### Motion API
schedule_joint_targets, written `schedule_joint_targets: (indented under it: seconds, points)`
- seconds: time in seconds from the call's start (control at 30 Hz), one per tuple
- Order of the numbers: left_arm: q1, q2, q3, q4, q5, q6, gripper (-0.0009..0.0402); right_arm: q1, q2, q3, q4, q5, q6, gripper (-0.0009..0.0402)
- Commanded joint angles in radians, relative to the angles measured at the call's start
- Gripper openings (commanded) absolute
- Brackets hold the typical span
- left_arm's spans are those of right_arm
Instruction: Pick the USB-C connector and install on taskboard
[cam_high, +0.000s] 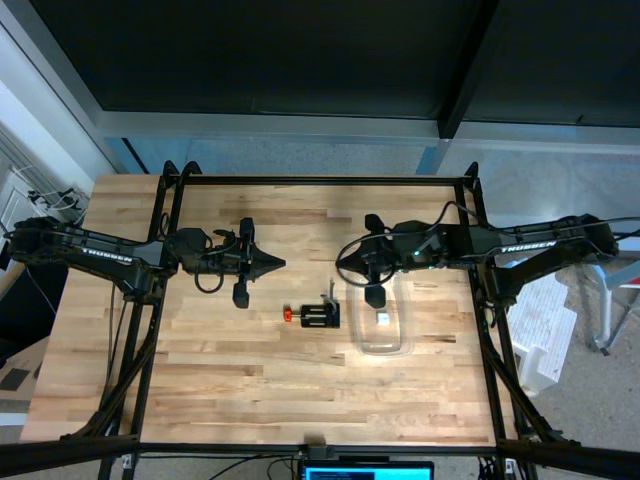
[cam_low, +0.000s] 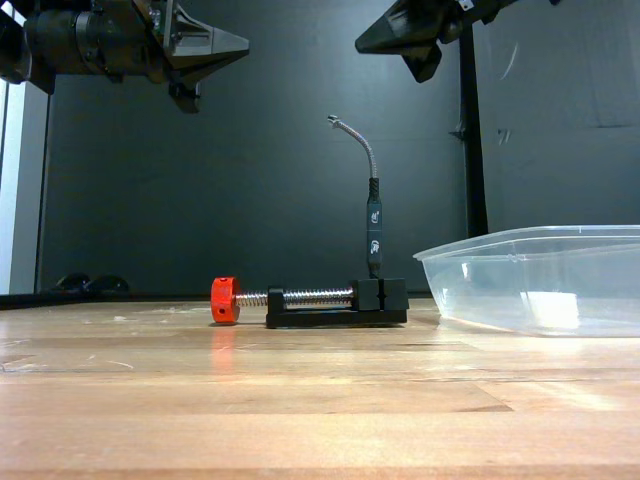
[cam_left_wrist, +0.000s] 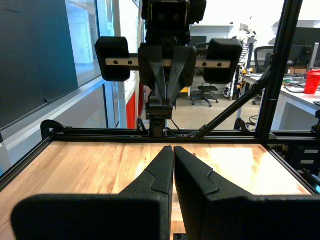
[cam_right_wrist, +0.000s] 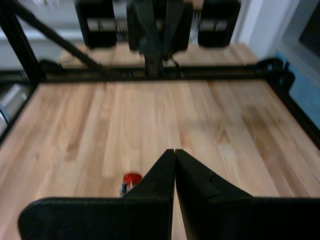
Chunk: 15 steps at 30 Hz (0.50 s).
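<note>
The taskboard (cam_high: 318, 317) is a small black block with an orange-red knob (cam_low: 225, 299), lying mid-table. The USB-C connector (cam_low: 373, 228), slim and dark with a short braided cable stub, stands upright in the block's right end (cam_low: 380, 298). My left gripper (cam_high: 278, 264) hovers high, behind and left of the block, shut with nothing held (cam_left_wrist: 173, 150). My right gripper (cam_high: 340, 263) hangs high behind the block, also shut and empty (cam_right_wrist: 174, 152). Their tips point at each other. The knob (cam_right_wrist: 132, 178) shows just beside the right fingers.
A clear plastic tray (cam_high: 400, 335) sits right of the taskboard, holding a small whitish square piece (cam_high: 383, 318). A black frame (cam_high: 320, 181) runs around the table. A screen (cam_high: 366, 470) sits at the near edge.
</note>
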Motion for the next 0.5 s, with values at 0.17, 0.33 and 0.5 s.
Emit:
schedule_joint_targets:
  seconds: [0.17,0.33,0.5]
  points:
    - [0.000,0.000,0.000,0.000,0.000,0.000,0.0000,-0.036,-0.084,-0.171,0.292,-0.036,0.003,0.0000]
    - [0.000,0.000,0.000,0.000,0.000,0.000,0.0000,-0.036,-0.125,-0.270,0.457,-0.031,0.005,0.0000]
    - [0.000,0.000,0.000,0.000,0.000,0.000,0.0000,-0.036,-0.158,-0.338,0.526,-0.032,0.016,0.0000]
